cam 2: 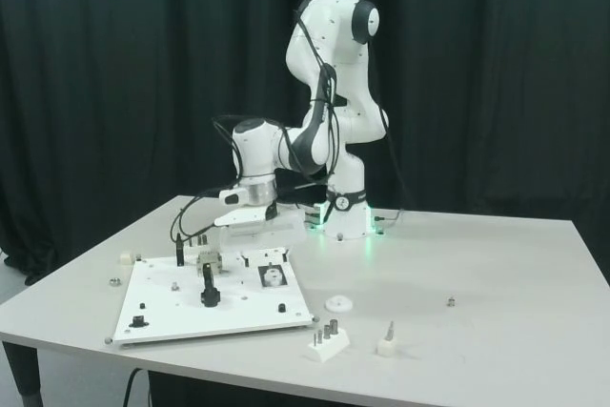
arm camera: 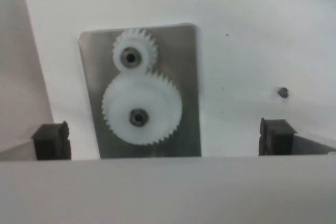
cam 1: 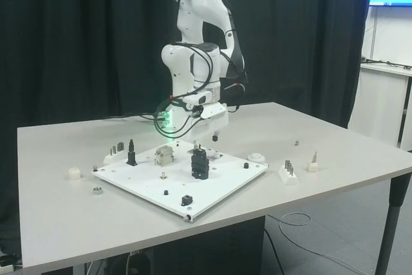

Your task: Pick large gear.

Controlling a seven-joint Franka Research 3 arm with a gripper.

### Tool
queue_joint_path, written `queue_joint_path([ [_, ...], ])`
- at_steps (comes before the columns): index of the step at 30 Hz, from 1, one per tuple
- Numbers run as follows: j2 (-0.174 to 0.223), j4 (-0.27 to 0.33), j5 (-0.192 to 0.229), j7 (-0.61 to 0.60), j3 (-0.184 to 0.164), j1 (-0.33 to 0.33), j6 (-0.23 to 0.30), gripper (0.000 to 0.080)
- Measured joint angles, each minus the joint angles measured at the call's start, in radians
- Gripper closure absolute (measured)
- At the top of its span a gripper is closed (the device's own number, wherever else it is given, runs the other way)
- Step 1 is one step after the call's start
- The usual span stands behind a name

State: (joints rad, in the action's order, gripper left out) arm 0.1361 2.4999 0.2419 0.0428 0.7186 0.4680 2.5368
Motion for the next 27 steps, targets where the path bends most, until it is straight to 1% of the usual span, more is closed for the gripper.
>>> queue_joint_path([
  [10, -0.023, -0.004, -0.015, 0.0, 0.013, 0.0, -0.021, 0.0003],
  [27, -0.031, -0.019, -0.018, 0.0, 0.017, 0.0, -0.035, 0.0003],
])
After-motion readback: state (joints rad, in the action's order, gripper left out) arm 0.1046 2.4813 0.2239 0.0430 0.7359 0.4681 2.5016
